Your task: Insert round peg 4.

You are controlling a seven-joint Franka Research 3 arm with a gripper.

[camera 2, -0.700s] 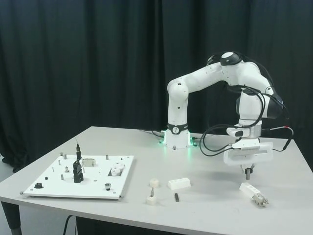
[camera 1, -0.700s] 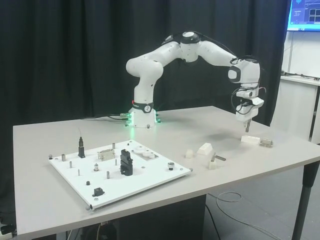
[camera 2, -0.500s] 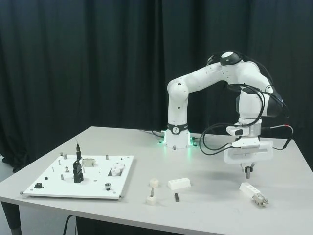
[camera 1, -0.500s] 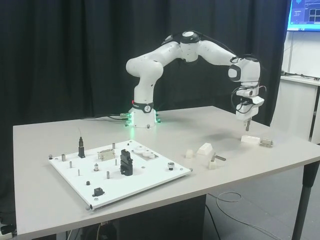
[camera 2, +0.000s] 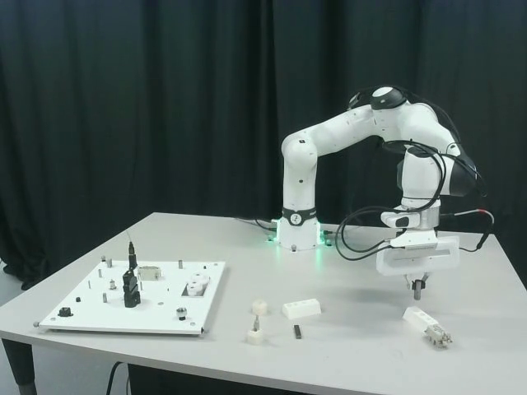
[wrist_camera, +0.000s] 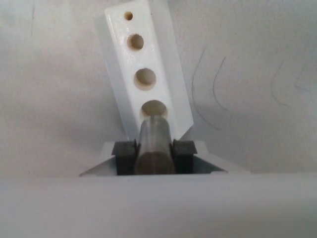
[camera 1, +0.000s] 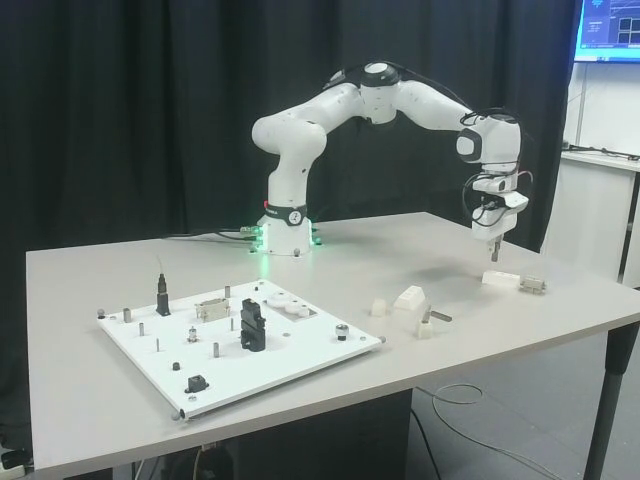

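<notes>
Gripper [wrist_camera: 154,148]: clenched on the peg, black pads pressing its two sides; it hangs over the far right part of the table [camera 1: 120,270], well apart from the board.
Peg [wrist_camera: 155,144]: grey, round, held upright with its length pointing down, so the free end leads and can go straight into a hole when lowered. In the second room view the peg [camera 2: 417,287] shows below the gripper [camera 2: 417,284], clear of the block.
Block [wrist_camera: 143,64]: white, long, lying flat on the table with a row of round holes graded from small to large. It sits just below the peg; in the wrist view the peg's tip lines up with the largest hole, which looks like a peg's former seat, not its goal.
Same block, room views: block [camera 1: 497,279] under the gripper [camera 1: 492,249]; block [camera 2: 420,317] with a grey part at one end.
Board [camera 1: 235,340]: white, on the left part of the table, carrying small black and grey fittings. I judge the peg's socket is there, though I cannot tell which one.
Loose white parts [camera 2: 300,308]: between board and block, out of the grasp's way.
Stage: peg in hand and lifted; carry and insertion not yet done.
Risk: a tilted peg would jam at the rim.
</notes>
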